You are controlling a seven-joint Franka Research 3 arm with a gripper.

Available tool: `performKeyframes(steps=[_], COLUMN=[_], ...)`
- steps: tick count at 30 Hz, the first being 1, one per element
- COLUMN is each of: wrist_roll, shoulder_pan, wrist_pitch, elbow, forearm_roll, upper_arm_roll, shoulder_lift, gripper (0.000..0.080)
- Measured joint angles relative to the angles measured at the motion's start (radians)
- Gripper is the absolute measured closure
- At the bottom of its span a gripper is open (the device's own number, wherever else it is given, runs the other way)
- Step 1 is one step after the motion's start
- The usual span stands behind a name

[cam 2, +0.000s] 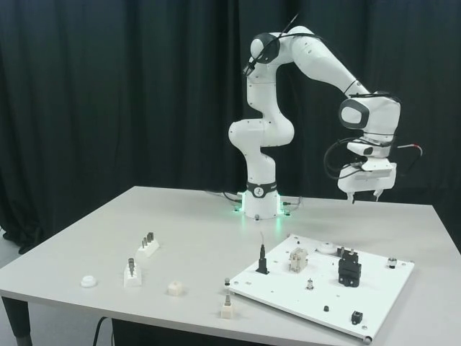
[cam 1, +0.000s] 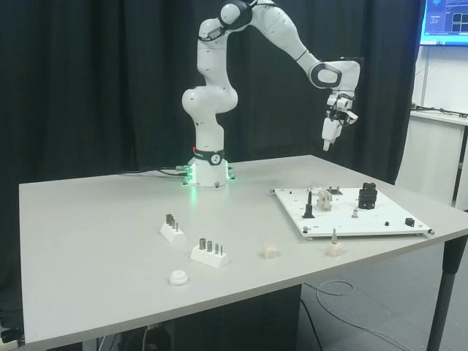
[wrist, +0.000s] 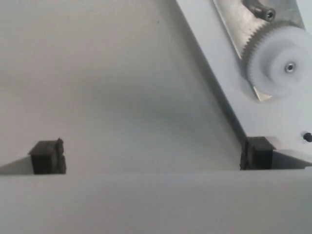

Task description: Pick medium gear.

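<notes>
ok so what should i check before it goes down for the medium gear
1. Hand open: ok, fingers wide apart.
2. Hand empty: ok, nothing between them.
3. Gear in sight: ok, white gear on the board at the edge of the wrist view.
4. Hand centred over it: not ok, the gear lies beyond one fingertip.
5. Height: not ok, the hand hangs high above the board.
6. Right gear: cannot tell; another round white part lies on the table.

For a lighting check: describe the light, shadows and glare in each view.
Wrist view: soft even light, faint shadows trail from the fingertips across the grey table; the white gear looks washed out. First room view: a green glow at the arm's base, a bright screen in the corner. Second room view: black curtain, even light.
</notes>
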Motion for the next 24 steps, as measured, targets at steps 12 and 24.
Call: performKeyframes(steps=[12, 24], wrist_roll=[0.000, -0.001], shoulder_pan=[-0.028, -0.048], wrist_pitch=[0.016, 0.023], elbow=[-0.016, -0.018], forearm_roll=[-0.026, -0.043], upper_arm_roll=[0.000, 0.000], shoulder_lift=[0.003, 0.017], gripper=[0.0003, 0.0003])
